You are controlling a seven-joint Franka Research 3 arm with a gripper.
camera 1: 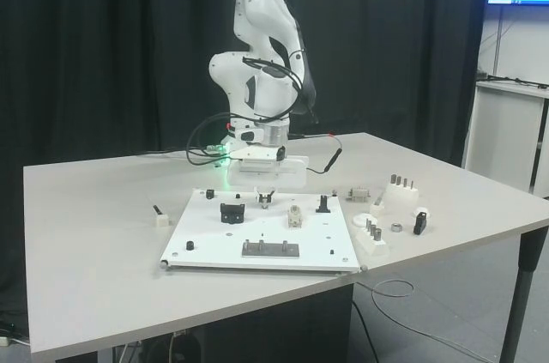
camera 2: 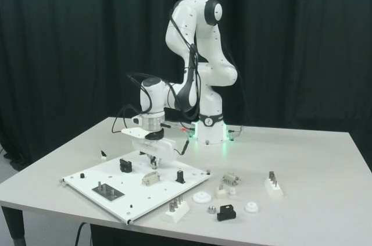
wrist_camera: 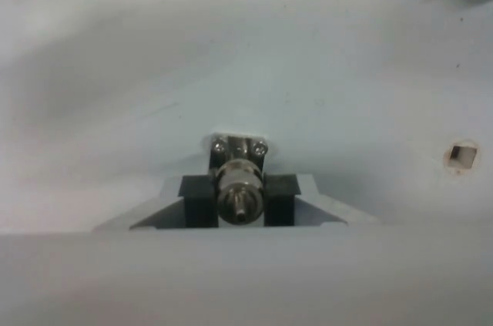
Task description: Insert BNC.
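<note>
black two-fingered gripper (wrist_camera: 239, 201) is clamping the metal cylindrical bnc connector (wrist_camera: 239, 187), hovering just above the flat white task board (camera 1: 262, 247); judged insertion is remaining

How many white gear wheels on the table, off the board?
2: one gear wheel beside the white board's near corner, another beside the black block. Others may be hidden.

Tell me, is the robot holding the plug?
Yes. The gripper is shut on the BNC plug, with the black fingers on each side.
</note>
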